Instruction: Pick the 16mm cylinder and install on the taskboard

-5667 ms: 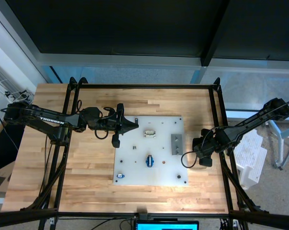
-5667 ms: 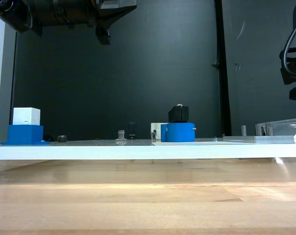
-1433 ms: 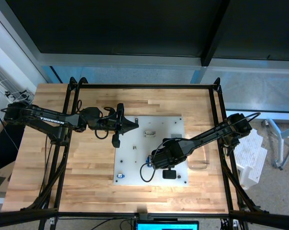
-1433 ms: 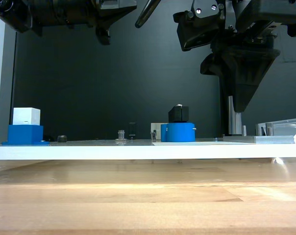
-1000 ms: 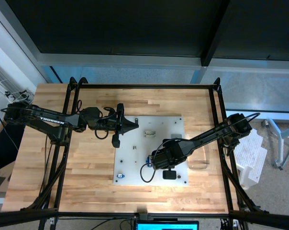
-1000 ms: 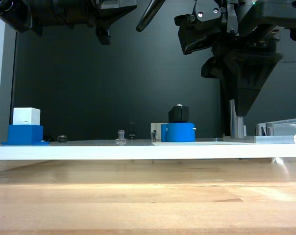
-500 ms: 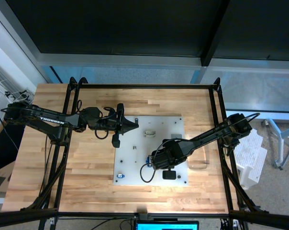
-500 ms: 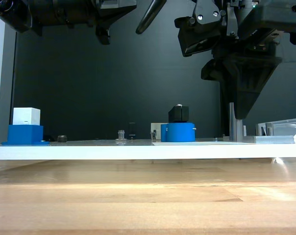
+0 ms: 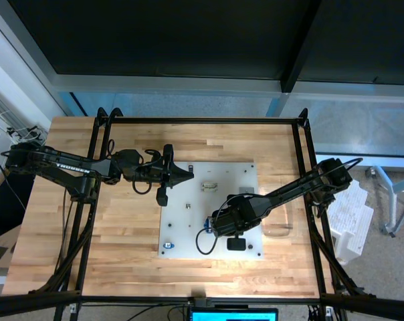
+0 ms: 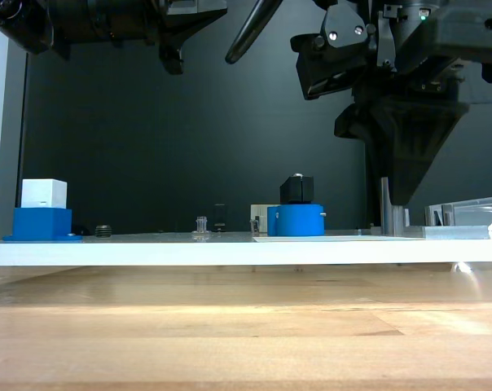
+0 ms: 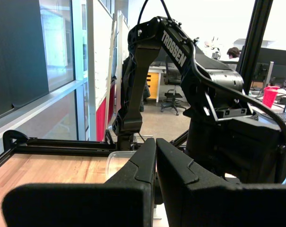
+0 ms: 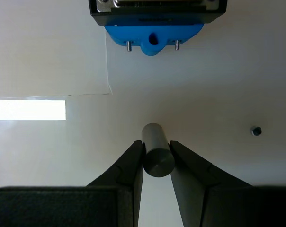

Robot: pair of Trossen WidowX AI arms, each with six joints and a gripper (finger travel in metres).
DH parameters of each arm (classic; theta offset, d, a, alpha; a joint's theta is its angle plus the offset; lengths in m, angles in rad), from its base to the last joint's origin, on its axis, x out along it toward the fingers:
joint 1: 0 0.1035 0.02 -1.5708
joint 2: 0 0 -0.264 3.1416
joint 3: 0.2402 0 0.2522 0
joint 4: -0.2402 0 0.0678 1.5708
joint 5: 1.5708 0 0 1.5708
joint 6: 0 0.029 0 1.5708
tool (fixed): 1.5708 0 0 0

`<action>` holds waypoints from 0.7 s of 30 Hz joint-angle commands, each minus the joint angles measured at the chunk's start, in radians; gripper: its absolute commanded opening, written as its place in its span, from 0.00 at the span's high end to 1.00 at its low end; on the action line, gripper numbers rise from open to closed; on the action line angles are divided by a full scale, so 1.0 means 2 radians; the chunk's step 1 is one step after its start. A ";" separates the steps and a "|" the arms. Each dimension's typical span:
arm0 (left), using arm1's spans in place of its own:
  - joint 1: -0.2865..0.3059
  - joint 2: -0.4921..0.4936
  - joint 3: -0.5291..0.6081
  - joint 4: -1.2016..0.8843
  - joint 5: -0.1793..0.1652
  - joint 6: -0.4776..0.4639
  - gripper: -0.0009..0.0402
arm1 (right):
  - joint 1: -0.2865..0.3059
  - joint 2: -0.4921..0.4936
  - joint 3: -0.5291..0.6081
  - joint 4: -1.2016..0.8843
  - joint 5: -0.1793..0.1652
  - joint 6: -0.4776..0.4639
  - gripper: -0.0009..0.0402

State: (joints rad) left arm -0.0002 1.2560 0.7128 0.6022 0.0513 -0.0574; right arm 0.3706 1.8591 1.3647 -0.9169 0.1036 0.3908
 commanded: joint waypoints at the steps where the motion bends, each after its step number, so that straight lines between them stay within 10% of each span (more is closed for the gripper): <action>1: 0.000 0.000 0.000 0.000 0.000 0.000 0.98 | 0.000 0.000 -0.006 0.005 0.000 0.000 0.95; 21: 0.000 0.000 0.000 0.000 0.000 0.000 0.98 | 0.002 0.000 -0.031 0.041 0.000 0.000 0.95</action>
State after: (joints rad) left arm -0.0002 1.2564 0.7128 0.6018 0.0517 -0.0574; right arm 0.3733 1.8591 1.3014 -0.8364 0.1040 0.3912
